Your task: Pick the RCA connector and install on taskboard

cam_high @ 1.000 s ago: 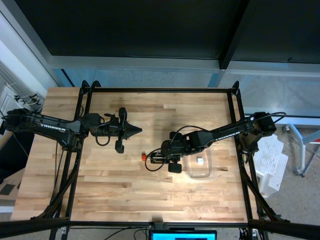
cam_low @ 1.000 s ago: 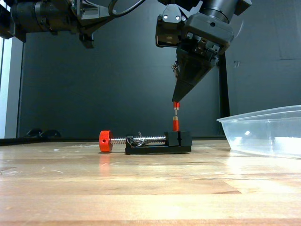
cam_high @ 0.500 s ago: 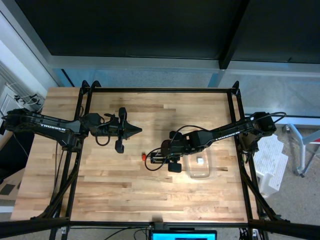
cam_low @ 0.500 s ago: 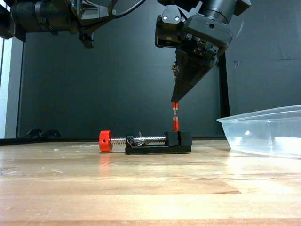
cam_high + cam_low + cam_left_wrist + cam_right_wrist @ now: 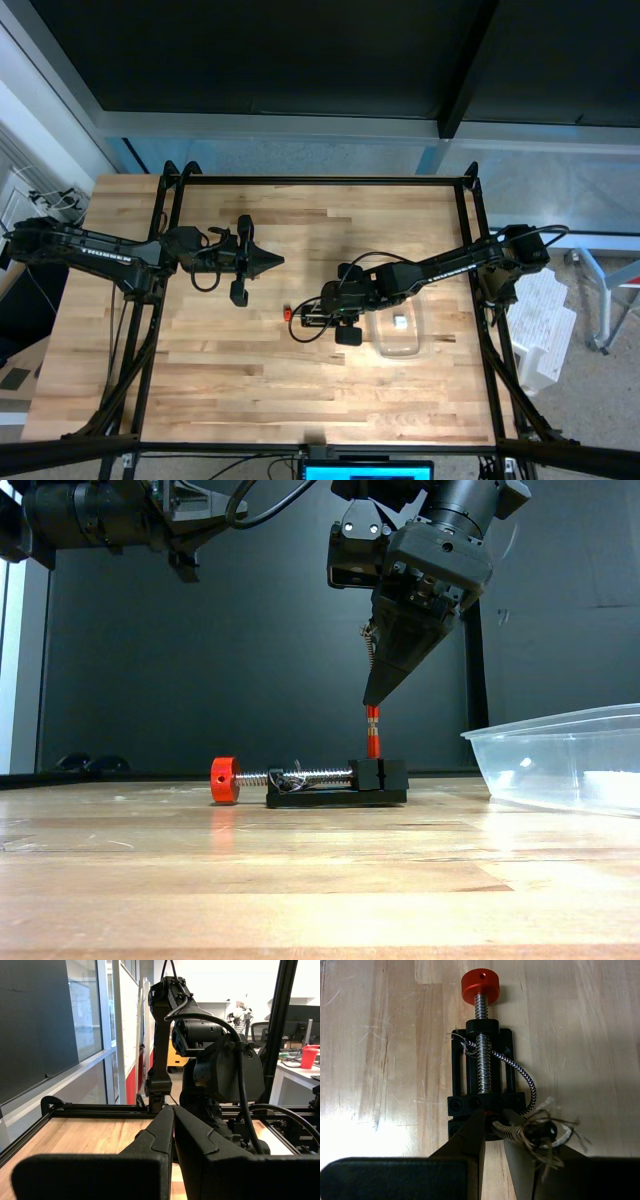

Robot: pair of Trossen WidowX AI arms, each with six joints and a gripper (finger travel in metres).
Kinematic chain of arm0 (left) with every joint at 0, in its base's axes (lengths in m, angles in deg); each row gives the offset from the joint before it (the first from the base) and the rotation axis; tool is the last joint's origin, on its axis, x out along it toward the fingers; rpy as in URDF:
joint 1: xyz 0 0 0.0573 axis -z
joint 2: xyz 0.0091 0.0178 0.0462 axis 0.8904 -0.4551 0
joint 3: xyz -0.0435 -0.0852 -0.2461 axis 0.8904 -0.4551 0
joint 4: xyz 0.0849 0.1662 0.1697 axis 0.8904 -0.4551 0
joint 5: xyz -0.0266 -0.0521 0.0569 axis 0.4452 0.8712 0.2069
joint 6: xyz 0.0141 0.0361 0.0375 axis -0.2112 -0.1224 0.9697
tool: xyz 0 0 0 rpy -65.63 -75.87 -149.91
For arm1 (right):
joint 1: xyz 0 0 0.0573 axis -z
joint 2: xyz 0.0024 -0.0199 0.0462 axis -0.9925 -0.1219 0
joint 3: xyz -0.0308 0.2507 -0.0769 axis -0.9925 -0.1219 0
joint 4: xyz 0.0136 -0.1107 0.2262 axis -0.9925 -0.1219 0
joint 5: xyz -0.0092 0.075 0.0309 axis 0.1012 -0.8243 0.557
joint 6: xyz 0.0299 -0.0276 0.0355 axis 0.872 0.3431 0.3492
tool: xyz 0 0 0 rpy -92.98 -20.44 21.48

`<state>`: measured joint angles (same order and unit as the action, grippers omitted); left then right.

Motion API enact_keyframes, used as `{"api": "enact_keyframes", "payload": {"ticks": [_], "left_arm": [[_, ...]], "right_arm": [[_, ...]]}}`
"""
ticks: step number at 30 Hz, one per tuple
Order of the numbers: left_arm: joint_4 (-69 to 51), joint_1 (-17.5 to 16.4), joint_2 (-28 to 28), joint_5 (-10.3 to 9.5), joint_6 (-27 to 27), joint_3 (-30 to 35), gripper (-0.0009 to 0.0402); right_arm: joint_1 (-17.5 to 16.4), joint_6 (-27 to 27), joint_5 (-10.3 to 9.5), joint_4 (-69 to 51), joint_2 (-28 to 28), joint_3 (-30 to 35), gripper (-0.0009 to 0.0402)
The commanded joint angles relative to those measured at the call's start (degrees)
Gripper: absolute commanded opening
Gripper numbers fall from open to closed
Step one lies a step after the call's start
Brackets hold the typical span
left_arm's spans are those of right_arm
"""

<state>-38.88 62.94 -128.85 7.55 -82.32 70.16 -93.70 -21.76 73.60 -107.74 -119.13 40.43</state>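
Low view shows my right gripper (image 5: 370, 702) clamped on the RCA connector (image 5: 373, 738), upright, its lower end at the top of the taskboard (image 5: 335, 783) (mid-table). Left gripper (image 5: 275, 261) hangs closed, well apart, nearer the far edge of the table (image 5: 250, 400).

Clear plastic tray (image 5: 402, 346) on a wooden tabletop (image 5: 250, 390)
A small white piece (image 5: 399, 321) lies inside the tray, on its floor.
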Motion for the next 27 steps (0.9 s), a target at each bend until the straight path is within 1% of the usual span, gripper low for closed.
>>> {"api": "enact_keyframes", "payload": {"ticks": [1, 7, 17, 27], "left_arm": [[0.02, 0.00, -0.02, 0.02, 0.00, 0.02, 0.0000], [0.02, -0.02, -0.02, 0.02, 0.00, 0.02, 0.0000], [0.00, 0.00, 0.00, 0.02, 0.00, 0.02, 0.0000], [0.00, 0.00, -0.02, 0.02, 0.00, 0.02, 0.0000]], "right_arm": [[-0.02, -0.04, -0.13, 0.04, -0.26, 0.02, 0.0000], [-0.02, -0.26, -0.46, 0.07, -0.28, 0.02, 0.0000], [0.39, -0.74, -0.52, 0.79, -3.04, 0.02, 0.0000], [0.44, -1.16, -0.59, 0.33, -2.67, 0.02, 0.0000]]}}
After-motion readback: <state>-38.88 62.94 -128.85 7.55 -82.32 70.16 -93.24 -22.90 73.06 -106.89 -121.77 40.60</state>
